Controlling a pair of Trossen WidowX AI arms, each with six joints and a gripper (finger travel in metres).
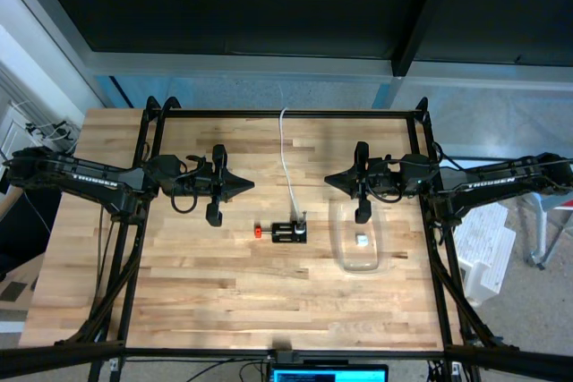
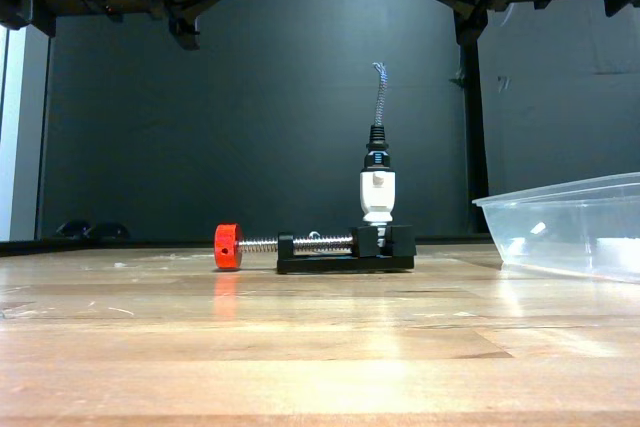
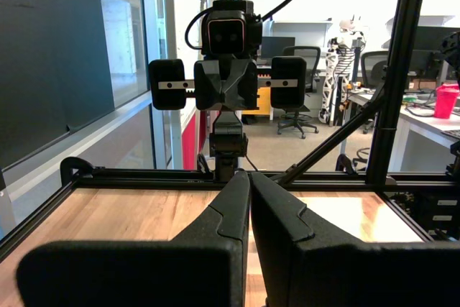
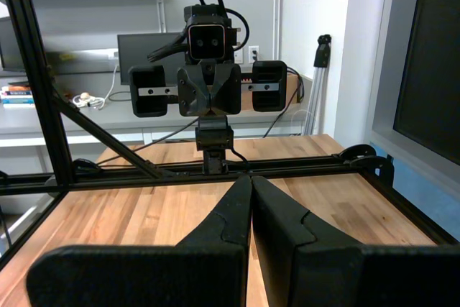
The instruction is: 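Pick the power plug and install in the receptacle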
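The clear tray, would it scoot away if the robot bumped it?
Probably: the clear tray looks thin and holds only a small white cube, so it seems light. Its walls may flex when squeezed. Both the left gripper and right gripper hang shut, high above the table.

desk (image 1: 179, 310): fills the middle of the high view; all the things are on it or over it.
receptacle (image 1: 290, 233): on the desk, in the middle of the high view.
knob (image 1: 258, 232): at the left end of the receptacle.
cord (image 1: 286, 158): runs from the receptacle up to the far edge of the desk.
tray (image 1: 349, 258): on the desk, just right of the receptacle, not touching it.
little cube (image 1: 360, 240): inside the tray.
left end effector (image 1: 243, 185): over the desk, left of the cord, up and left of the receptacle.
right end effector (image 1: 331, 180): over the desk, right of the cord, facing the left end effector.
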